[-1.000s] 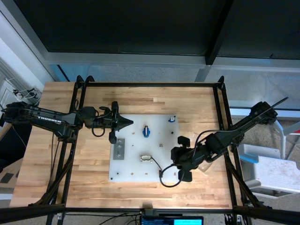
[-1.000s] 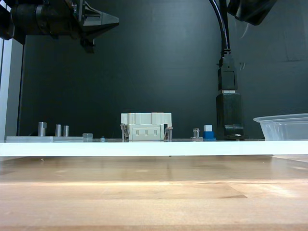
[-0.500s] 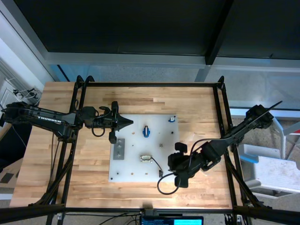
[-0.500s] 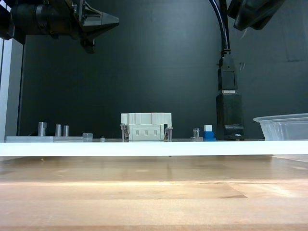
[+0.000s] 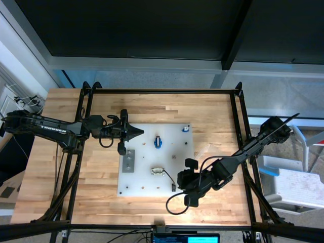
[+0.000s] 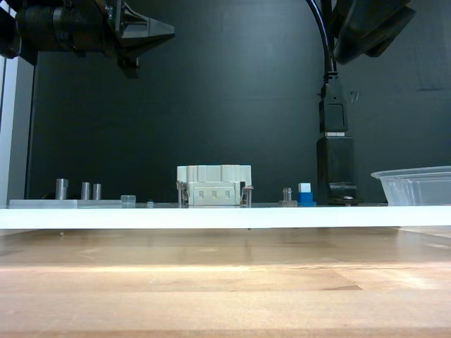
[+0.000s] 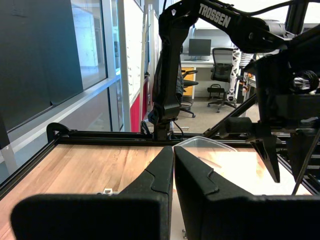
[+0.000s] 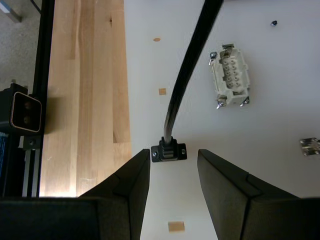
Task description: Remove the USB connector from the USB hub and place in the container
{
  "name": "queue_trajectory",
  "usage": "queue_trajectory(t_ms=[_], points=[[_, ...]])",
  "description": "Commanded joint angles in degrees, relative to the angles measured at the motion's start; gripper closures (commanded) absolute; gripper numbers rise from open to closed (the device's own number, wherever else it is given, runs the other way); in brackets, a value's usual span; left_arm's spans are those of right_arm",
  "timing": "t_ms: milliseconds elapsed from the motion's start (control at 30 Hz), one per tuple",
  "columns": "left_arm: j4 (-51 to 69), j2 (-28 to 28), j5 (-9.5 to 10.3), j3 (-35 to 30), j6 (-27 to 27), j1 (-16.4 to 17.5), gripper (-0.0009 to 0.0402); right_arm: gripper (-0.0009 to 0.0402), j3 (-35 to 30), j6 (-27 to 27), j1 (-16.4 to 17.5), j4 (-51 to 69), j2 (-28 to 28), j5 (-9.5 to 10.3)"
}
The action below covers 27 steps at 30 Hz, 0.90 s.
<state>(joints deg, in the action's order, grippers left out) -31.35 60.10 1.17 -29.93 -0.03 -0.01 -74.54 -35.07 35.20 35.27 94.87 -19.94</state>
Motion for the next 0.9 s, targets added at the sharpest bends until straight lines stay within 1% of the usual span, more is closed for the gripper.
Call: queue_trajectory(t_ms=[33,633,900], points=[[-0.02,0.02,-0.02,-0.02,0.00,0.00,0.0392,0.0263,0.04,-0.07,0.00,-0.90,0.94,0.00],[-0.02,0.02,-0.02,-0.02,0.00,0.00,0.0392,0.0263,0.04,0.00,-0.13,-4.33,5.75,-0.07],[-0.02,0.00,-0.02,-0.02,0.00,0.02,0.0392,0.0268,0.04,0.02,-0.26,-4.57,6.21,-0.09]])
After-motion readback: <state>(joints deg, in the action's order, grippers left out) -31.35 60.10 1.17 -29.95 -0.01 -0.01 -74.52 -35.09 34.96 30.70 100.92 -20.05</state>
